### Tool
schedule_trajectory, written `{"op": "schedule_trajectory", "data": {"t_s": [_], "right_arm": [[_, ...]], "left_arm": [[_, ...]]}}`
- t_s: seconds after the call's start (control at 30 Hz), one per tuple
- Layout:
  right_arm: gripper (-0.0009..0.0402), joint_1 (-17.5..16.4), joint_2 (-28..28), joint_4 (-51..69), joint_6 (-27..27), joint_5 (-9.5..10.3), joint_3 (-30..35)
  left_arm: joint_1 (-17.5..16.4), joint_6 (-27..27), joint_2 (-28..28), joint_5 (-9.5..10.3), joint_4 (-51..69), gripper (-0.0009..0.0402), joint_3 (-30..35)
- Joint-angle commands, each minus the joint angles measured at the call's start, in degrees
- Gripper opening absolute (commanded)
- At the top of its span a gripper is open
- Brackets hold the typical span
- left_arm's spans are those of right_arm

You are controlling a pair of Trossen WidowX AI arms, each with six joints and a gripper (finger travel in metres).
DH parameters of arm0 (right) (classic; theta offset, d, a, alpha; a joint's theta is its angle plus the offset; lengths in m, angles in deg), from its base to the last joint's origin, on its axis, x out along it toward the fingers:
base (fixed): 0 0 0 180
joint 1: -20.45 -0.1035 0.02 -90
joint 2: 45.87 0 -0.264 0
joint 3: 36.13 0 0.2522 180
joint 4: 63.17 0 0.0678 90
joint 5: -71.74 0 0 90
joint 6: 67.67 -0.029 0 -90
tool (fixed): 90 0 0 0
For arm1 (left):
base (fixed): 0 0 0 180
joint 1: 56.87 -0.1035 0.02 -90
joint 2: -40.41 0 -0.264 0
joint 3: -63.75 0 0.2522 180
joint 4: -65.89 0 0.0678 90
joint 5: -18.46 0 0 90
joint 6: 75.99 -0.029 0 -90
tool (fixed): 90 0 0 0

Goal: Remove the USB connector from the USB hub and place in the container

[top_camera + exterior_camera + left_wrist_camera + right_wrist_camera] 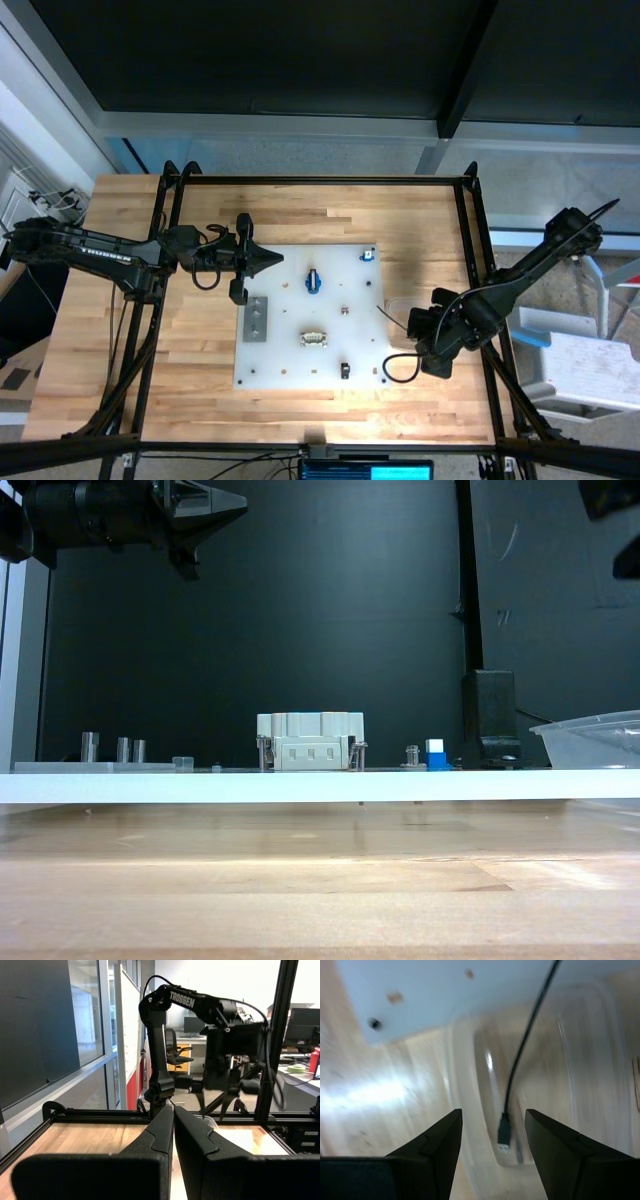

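The right gripper (493,1112) hangs just above the container (555,1070) with its fingers spread wide and nothing between them. The USB connector (504,1132) lies free on the container's floor directly below that gap. Its small plug end is near one rounded corner, and its thin cable runs away across the floor towards the far wall. The step in hand looks like the let-go and retreat, and the connector seems to be where the task wants it. To finish well, the gripper should probably lift straight up with the fingers kept apart, so that neither pad brushes the cable and drags the plug back over the low wall. A sideways exit is the riskier choice, since the cable's far end appears to lean on or over the container's rim and could be flicked out. The clear tub holds the connector and nothing else that shows. The USB hub (344,370) sits on the white board (290,330) beside the container, with no cable visible in it. The left gripper (173,1117) is well apart from the container, across the board from it, held high with its fingers pressed together on nothing.
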Motion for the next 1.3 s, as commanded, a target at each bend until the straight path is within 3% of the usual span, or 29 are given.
{"op": "schedule_trajectory", "data": {"t_s": [0.03, 0.2, 1.3], "right_arm": [[0.0159, 0.02, 0.00, 0.37, 0.44, -1.95, 2.64], [0.0145, 0.09, 0.00, 0.37, 1.03, -4.28, 5.16], [0.0128, 0.11, 0.00, -0.04, 1.01, -4.26, 5.92]], "left_arm": [[-0.02, 0.00, 0.00, -0.02, 0.00, 0.0001, 0.02], [0.00, 0.00, 0.00, -0.02, 0.00, 0.0001, 0.02], [0.00, 0.00, 0.00, -0.02, 0.00, 0.0001, 0.02]]}}
